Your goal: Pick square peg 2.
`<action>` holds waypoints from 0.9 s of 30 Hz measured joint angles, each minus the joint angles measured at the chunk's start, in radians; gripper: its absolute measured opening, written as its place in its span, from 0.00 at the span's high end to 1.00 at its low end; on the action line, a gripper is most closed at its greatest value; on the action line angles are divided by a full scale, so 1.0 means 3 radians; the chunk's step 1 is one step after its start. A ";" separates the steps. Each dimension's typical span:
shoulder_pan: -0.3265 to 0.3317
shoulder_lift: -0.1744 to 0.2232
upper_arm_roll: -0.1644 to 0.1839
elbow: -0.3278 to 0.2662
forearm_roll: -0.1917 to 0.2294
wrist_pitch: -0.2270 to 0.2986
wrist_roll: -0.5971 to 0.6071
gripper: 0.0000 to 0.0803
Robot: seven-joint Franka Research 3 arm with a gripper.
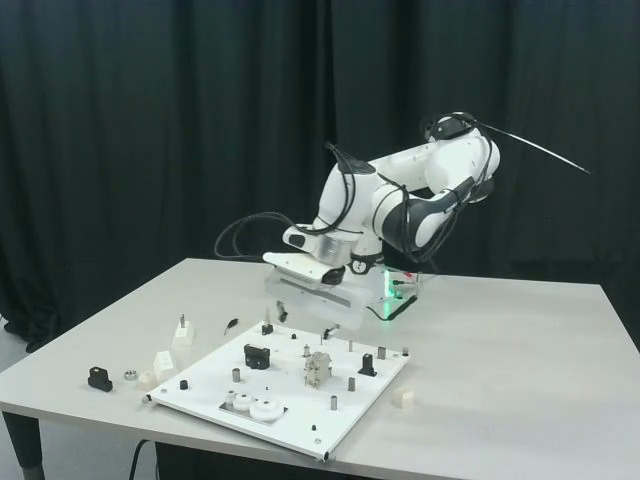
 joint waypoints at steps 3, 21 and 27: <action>-0.0059 0.0001 -0.0017 0.0000 -0.0032 0.0023 -0.0206 0.00; -0.0483 0.0019 -0.0030 -0.0009 -0.0133 0.0180 -0.1060 0.00; -0.0617 0.0044 -0.0030 -0.0054 -0.0138 0.0191 -0.1288 0.00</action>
